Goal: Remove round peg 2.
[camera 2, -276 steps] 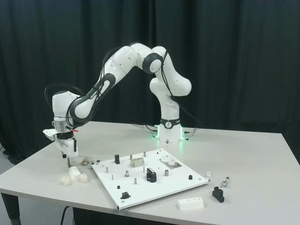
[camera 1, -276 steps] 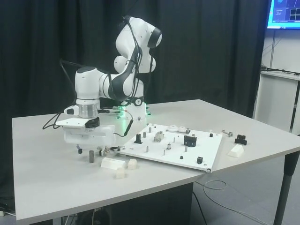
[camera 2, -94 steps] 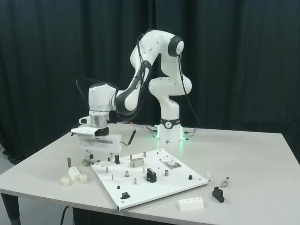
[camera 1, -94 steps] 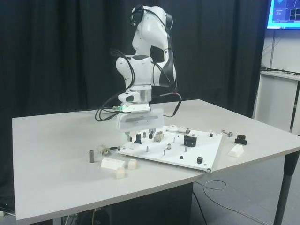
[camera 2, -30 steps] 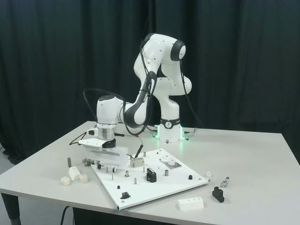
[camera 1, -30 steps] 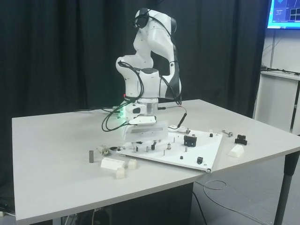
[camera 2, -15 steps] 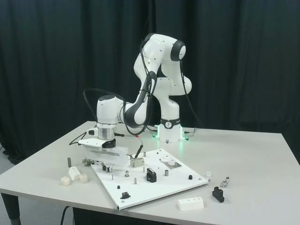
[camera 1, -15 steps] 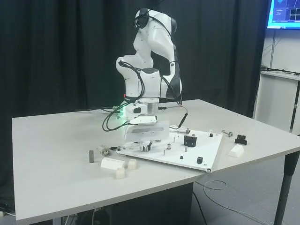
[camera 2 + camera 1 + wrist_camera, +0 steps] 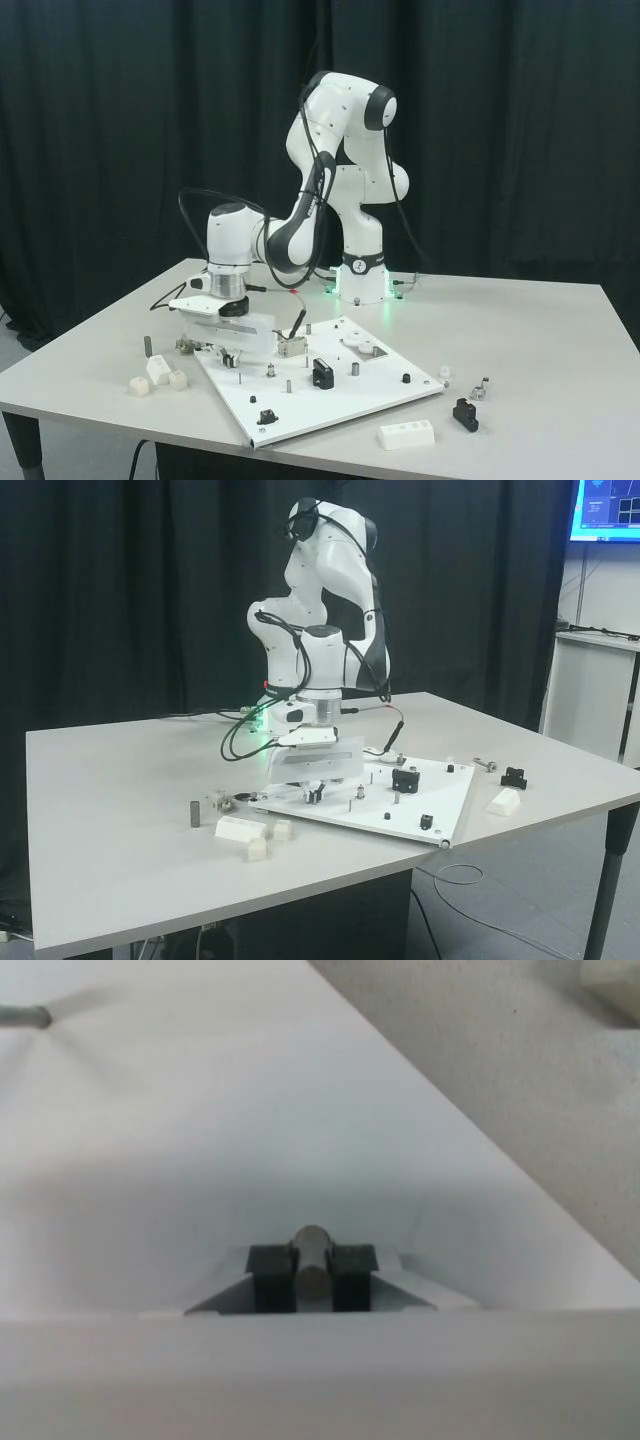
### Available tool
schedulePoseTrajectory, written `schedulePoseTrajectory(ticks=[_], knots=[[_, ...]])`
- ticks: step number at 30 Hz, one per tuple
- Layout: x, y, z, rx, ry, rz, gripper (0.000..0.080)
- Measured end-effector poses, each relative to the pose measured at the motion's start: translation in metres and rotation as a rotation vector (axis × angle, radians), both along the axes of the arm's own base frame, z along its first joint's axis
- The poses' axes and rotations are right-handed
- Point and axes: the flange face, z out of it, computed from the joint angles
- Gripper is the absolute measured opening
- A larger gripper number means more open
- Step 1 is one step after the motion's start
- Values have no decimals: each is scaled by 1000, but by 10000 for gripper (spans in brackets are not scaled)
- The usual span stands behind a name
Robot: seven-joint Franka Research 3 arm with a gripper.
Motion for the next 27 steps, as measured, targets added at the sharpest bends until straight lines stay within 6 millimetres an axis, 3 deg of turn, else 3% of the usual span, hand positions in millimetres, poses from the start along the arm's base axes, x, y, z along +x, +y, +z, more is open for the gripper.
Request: schedulePoseTrajectory(ticks=[15,27], knots=[[0,-2,7,13,5,-2,76],[-2,-5,35,41,21,-3,74]])
